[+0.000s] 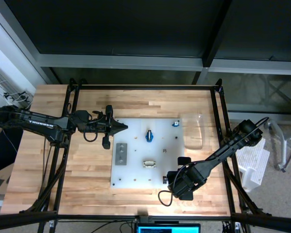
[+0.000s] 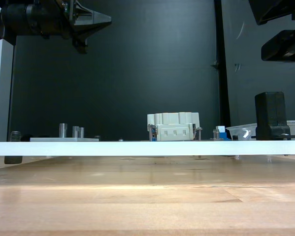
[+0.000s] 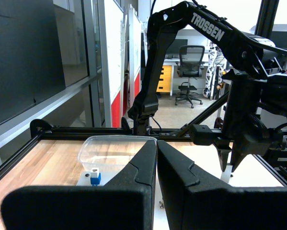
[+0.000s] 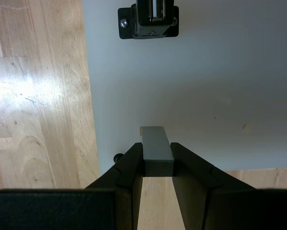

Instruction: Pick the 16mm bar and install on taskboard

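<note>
Wooden counter (image 1: 87, 160) carries the white board (image 1: 135, 177). The right hand (image 4: 157, 155) hangs over the board's near right corner, pointing down, clamped on the grey bar (image 4: 156, 143), which sticks out past the fingertips above the white surface, close to the board edge. The bar is off the board, not yet seated.

Step, as I read it: carry the bar to its seat and put it in. To do it well, stay high while crossing, keep the bar square in the grip, line it up over the seat, lower straight, and let go only once it sits. The seat is probably on the grey block (image 1: 121, 153), but I can't make out a matching hole from here.

Left hand (image 3: 156, 158) is pressed together, holding nothing, raised above the board's left edge. It sits just past the grey block, so a path there could get crowded.

Clear tub (image 1: 193, 132) sits at the far right, overlapping the board's edge and out of the way. The pale connector (image 1: 148, 165) lies between the right hand and the grey block, so pass above it. A black fitting (image 4: 148, 19) stands right by the hand. Blue part (image 1: 149, 136) is mid-board, farther back.
</note>
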